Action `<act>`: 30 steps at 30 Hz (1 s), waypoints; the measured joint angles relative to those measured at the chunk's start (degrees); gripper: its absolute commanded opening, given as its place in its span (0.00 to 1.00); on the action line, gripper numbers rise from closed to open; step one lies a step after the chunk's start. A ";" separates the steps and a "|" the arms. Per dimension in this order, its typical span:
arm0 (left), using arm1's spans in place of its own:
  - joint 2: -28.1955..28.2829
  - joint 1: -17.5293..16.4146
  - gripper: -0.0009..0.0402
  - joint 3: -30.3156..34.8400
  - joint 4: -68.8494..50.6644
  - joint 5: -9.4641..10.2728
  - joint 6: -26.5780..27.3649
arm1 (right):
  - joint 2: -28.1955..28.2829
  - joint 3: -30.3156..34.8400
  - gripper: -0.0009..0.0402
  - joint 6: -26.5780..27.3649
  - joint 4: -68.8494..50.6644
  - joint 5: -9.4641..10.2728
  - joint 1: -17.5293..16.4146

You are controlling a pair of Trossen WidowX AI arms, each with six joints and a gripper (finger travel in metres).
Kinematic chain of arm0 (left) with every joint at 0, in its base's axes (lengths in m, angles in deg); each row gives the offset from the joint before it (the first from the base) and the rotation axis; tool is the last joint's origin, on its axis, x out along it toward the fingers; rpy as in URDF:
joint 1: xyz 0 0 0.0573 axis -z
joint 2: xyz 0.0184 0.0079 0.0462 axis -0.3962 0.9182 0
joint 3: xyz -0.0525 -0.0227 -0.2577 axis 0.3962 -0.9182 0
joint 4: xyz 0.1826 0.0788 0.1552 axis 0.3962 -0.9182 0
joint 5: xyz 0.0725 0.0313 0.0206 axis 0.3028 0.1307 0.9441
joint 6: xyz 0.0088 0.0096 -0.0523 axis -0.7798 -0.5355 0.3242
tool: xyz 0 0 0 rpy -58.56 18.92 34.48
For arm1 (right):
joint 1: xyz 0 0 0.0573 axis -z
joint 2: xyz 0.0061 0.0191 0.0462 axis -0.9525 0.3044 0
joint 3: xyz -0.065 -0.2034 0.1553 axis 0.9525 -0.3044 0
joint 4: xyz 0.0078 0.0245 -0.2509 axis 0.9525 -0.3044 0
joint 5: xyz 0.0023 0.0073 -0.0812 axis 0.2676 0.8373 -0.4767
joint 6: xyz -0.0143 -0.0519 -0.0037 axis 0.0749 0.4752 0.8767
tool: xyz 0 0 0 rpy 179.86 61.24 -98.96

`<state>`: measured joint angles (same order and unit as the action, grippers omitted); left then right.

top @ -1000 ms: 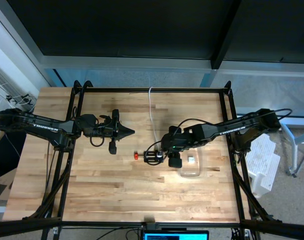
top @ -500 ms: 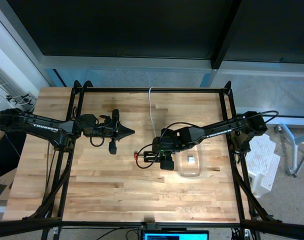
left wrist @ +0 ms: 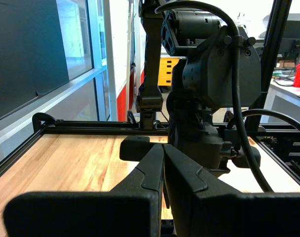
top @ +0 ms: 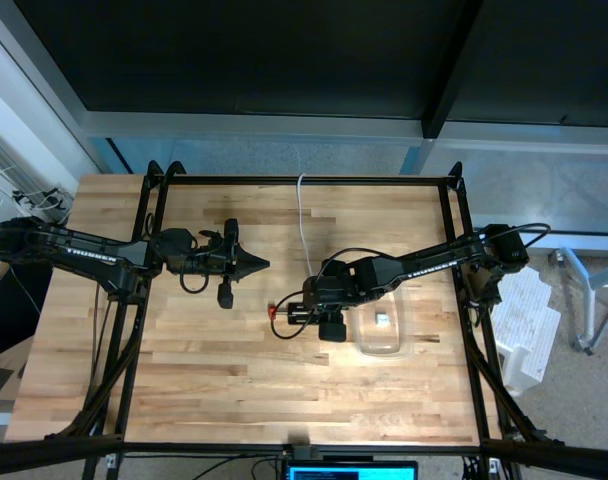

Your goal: Remove the power plug from the receptacle and place in the container

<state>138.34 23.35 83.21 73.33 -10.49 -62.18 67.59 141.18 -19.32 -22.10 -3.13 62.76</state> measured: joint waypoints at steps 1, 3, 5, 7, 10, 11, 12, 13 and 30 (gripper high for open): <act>0.00 0.00 0.02 0.00 0.00 0.02 -0.02 | 0.00 0.00 0.38 -0.02 0.00 -0.22 -0.02; 0.00 0.00 0.02 0.02 0.00 0.00 -0.02 | 0.00 0.00 0.33 -0.02 0.00 -0.35 0.00; 0.00 0.00 0.02 0.00 0.00 0.00 -0.02 | 0.00 0.00 0.28 -0.02 0.02 -0.35 0.00; 0.00 0.00 0.02 0.02 0.00 0.02 -0.02 | 0.00 0.00 0.23 -0.02 0.02 -0.35 0.00; 0.00 0.00 0.02 0.00 0.00 0.02 -0.02 | 0.00 -0.02 0.16 -0.04 0.04 -0.15 0.00; 0.00 0.00 0.02 0.02 0.00 0.00 -0.02 | 0.00 -0.04 0.13 -0.09 0.07 -0.11 -0.02; 0.00 0.00 0.02 0.00 -0.02 0.02 0.00 | 0.00 -0.04 0.10 -0.11 0.07 -0.15 -0.02; 0.00 0.00 0.02 0.02 0.00 0.00 0.00 | 0.00 -0.04 0.07 -0.09 0.04 -0.15 -0.02; 0.00 0.00 0.02 0.02 0.00 0.02 -0.02 | -0.79 -0.17 0.02 -0.24 -0.15 -0.02 0.00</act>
<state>138.34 23.35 83.23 73.33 -10.47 -62.20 66.80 141.00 -19.56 -22.25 -3.15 62.76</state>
